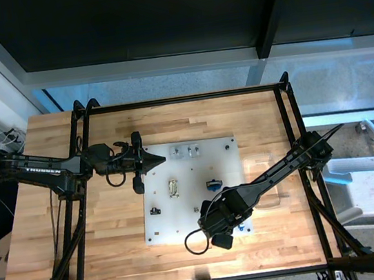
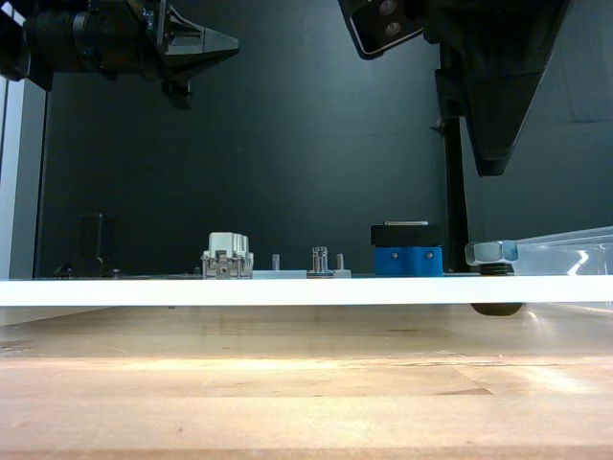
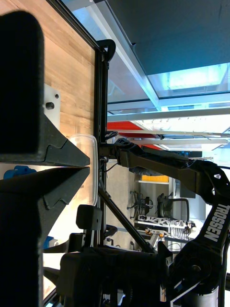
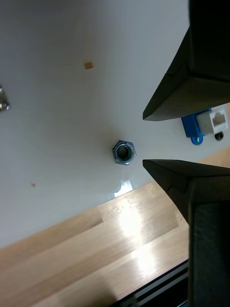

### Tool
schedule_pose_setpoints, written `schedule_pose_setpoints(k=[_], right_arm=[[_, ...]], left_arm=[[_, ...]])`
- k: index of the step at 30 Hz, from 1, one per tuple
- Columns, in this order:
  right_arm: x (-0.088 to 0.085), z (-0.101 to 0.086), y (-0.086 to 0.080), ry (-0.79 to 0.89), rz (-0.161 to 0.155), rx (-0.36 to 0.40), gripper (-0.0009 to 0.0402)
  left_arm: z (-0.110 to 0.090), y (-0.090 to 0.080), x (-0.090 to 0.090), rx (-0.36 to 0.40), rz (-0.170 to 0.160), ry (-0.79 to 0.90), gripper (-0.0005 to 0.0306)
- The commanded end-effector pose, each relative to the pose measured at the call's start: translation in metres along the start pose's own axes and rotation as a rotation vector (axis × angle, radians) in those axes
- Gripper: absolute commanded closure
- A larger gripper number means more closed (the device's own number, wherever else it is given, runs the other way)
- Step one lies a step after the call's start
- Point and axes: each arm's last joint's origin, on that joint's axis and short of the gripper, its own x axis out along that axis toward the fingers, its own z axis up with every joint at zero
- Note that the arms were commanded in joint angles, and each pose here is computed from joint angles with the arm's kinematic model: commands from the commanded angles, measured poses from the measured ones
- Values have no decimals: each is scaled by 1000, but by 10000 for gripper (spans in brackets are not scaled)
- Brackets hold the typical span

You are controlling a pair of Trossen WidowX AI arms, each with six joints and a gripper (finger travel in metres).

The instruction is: Pick the M12 fastener and fasten on the M12 threads

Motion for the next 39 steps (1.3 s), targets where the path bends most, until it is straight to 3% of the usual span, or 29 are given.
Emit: schedule_pose_setpoints(k=[1,4,7,8,15,18,20,23,35,39], right_arm=[[3,-1,-1,7,-8,-50,289],[6,-2,-3,14,-14,-96,326],[8,-3,-4,17,-17,-147,394],[9,-2,-4,16,-16,-169,397],[15,1,-1,-25,-24,-269,394],[23,-1,1,-13,-49,-337,393],[28,0,1,-13,-73,-343,393],[29,-1,0,-10,-82,-347,393],[36,-5,1,17,-97,-360,393],[42,-4,2,28,-84,-360,393]], left_arm=[[0,0,0,0,0,0,300],[0,0,0,0,0,0,300],[0,0,0,0,0,0,300],[0,0,0,0,0,0,300],[0,0,0,0,0,0,300],[0,0,0,0,0,0,300],[0,0,0,0,0,0,300],[0,0,0,0,0,0,300],[0,0,0,0,0,0,300],[0,0,0,0,0,0,300]])
